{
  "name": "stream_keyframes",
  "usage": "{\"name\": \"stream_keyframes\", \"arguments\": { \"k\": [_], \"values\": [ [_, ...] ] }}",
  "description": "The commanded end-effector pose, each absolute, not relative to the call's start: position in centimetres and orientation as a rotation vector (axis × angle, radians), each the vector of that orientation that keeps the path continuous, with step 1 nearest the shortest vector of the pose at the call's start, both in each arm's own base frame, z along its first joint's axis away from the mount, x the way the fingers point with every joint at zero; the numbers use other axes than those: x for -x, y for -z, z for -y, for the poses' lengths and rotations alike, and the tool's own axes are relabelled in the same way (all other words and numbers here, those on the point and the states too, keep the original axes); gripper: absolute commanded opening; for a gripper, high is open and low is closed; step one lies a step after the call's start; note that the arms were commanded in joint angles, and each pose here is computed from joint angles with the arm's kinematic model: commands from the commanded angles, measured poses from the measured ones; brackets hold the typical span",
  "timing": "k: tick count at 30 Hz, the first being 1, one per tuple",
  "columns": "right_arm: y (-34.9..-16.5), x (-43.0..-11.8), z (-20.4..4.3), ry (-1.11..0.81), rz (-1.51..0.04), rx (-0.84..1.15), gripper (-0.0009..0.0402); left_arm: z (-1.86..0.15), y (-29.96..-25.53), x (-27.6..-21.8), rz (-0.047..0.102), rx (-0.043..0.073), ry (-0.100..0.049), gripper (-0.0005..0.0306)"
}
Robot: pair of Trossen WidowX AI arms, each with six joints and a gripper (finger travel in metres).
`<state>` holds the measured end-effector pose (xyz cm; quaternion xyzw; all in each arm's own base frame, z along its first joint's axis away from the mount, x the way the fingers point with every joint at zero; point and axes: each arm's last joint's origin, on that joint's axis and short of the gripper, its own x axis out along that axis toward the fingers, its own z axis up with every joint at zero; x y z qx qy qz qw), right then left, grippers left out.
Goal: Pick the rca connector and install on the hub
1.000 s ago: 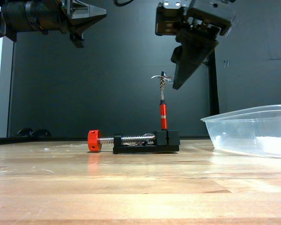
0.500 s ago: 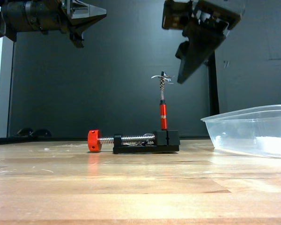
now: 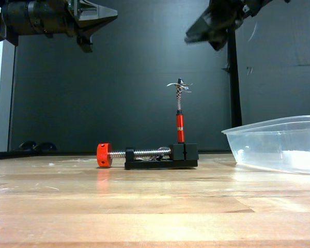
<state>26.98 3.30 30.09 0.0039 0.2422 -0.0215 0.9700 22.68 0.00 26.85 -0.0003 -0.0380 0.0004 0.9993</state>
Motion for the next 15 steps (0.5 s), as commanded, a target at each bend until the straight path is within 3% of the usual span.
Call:
{"name": "stream_keyframes", "arguments": {
  "k": [1, 5, 15],
  "values": [
    [-30.4, -26.2, -2.9, 0.051, -0.423, 0.003, 0.0032, 0.00, -26.86, -22.69, 0.076, 0.000, -0.001, 0.0000],
    [-30.5, -25.6, -2.3, 0.062, -0.350, 0.011, -0.0003, -0.01, -26.86, -22.69, 0.076, 0.000, -0.001, 0.0000],
    [-30.5, -24.1, -1.1, 0.047, -0.141, -0.022, 0.0001, -0.01, -26.86, -22.69, 0.076, 0.000, -0.001, 0.0000]
  ]
}}
